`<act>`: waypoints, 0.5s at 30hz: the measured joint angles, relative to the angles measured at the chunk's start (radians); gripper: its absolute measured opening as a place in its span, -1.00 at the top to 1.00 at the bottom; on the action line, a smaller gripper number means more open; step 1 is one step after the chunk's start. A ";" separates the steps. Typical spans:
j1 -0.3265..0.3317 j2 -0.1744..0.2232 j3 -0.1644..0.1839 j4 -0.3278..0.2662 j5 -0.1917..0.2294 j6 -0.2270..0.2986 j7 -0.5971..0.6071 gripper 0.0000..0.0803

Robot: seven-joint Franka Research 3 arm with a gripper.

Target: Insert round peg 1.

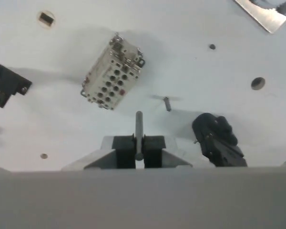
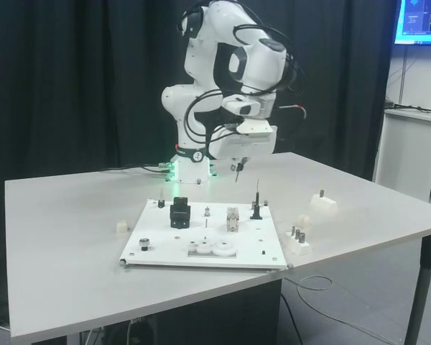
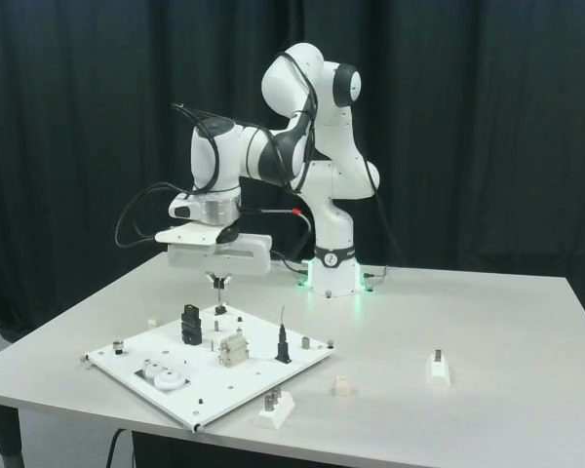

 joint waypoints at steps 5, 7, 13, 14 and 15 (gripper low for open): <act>-0.018 -0.013 -0.001 -0.010 0.012 0.008 -0.028 0.91; -0.023 -0.020 -0.003 -0.016 0.016 0.012 -0.035 0.91; -0.026 -0.039 -0.019 -0.029 0.026 0.015 -0.056 0.91; -0.026 -0.042 -0.022 -0.031 0.027 0.015 -0.062 0.91; -0.026 -0.045 -0.025 -0.034 0.028 0.015 -0.067 0.91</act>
